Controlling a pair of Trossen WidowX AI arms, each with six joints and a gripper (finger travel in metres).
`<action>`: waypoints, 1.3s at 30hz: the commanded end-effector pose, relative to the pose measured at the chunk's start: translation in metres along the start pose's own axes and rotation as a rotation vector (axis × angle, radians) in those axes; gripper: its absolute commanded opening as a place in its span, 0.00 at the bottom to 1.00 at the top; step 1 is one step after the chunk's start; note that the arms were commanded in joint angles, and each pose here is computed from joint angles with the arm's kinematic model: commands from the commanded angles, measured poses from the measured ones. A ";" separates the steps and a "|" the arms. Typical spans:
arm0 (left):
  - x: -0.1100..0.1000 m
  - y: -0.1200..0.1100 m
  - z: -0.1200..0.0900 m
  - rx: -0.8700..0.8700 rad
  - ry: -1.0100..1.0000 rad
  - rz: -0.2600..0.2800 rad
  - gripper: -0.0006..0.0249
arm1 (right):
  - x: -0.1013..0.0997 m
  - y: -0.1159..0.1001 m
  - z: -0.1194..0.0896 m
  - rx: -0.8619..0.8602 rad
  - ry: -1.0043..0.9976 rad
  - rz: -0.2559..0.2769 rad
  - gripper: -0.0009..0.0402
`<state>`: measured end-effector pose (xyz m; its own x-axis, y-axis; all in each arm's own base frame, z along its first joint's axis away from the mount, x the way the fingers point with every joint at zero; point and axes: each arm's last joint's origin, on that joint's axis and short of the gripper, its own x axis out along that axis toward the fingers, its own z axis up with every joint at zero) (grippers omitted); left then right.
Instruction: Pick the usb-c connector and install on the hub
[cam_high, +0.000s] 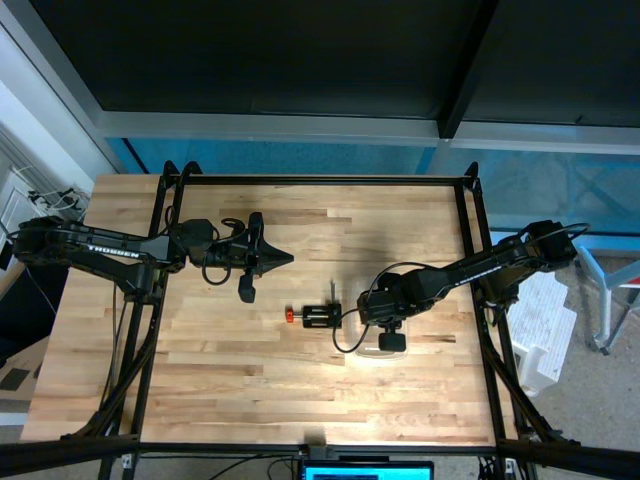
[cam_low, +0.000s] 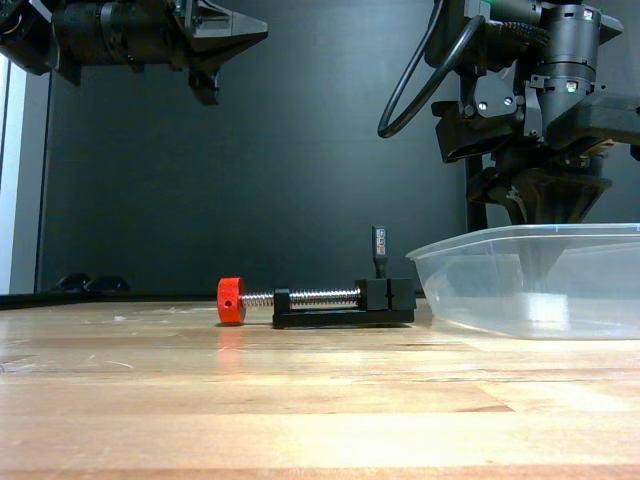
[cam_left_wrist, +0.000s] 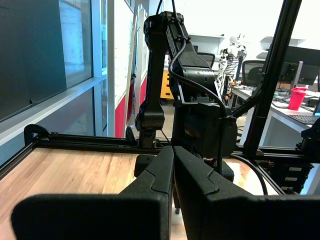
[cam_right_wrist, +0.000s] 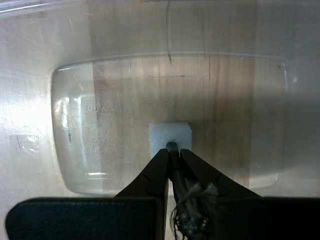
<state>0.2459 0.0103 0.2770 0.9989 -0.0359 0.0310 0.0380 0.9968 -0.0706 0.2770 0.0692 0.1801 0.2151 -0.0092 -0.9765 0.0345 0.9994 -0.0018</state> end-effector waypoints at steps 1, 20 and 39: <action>0.000 0.000 0.000 0.000 0.000 0.000 0.02 | 0.000 0.000 0.000 0.000 -0.001 -0.001 0.02; 0.000 0.000 0.000 0.000 0.000 0.000 0.02 | -0.027 -0.002 0.001 0.006 -0.034 0.010 0.02; 0.000 0.000 0.000 0.000 0.000 0.000 0.02 | -0.083 -0.003 0.011 0.010 -0.069 0.020 0.02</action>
<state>0.2459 0.0103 0.2769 0.9989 -0.0359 0.0306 0.0380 0.9968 -0.0706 0.2697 0.0661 0.2635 0.2821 0.0083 -0.9594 0.0392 0.9990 0.0202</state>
